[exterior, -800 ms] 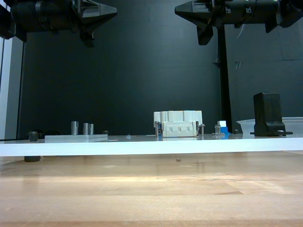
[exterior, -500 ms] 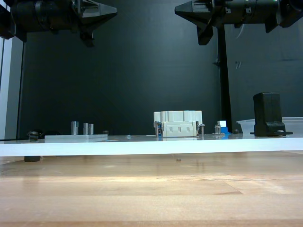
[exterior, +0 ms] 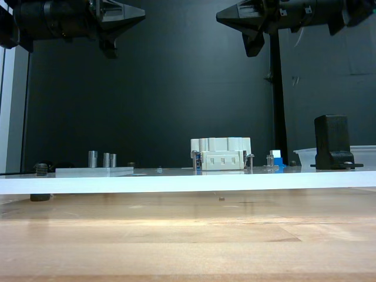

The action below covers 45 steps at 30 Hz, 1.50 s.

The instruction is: Pick the 16mm bar from the taskboard and place it in the container

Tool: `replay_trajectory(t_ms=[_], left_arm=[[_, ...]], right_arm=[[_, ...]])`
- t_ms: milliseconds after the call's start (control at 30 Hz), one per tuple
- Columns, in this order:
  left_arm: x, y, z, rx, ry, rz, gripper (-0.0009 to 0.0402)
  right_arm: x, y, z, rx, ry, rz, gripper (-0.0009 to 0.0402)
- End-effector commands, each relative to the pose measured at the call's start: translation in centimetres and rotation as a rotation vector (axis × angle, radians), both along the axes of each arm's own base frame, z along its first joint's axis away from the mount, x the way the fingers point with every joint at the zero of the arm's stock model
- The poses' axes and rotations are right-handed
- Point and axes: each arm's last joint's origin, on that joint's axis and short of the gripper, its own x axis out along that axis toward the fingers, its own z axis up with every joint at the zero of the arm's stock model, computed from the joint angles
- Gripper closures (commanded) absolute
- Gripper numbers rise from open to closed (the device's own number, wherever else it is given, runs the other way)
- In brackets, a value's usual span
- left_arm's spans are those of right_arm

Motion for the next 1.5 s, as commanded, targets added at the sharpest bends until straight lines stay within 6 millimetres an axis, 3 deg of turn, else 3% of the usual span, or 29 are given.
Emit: replay_trajectory(t_ms=[33,567,1133,1500], left_arm=[[0.0,0.0,0.0,0.0,0.0,0.0,0.0393],[0.0,0.0,0.0,0.0,0.0,0.0,0.0393],[0.0,0.0,0.0,0.0,0.0,0.0,0.0393],[0.0,0.0,0.0,0.0,0.0,0.0,0.0393]], right_arm=[[0.1,0.4,0.9,-0.001,0.07,0.016,0.0393],[-1.4,2.0,3.3,-0.006,0.415,0.014,0.0393],[-3.5,3.6,2.2,0.022,0.741,0.019,0.0393],[-1.5,5.3,2.0,-0.042,1.0,-0.012,0.0393]])
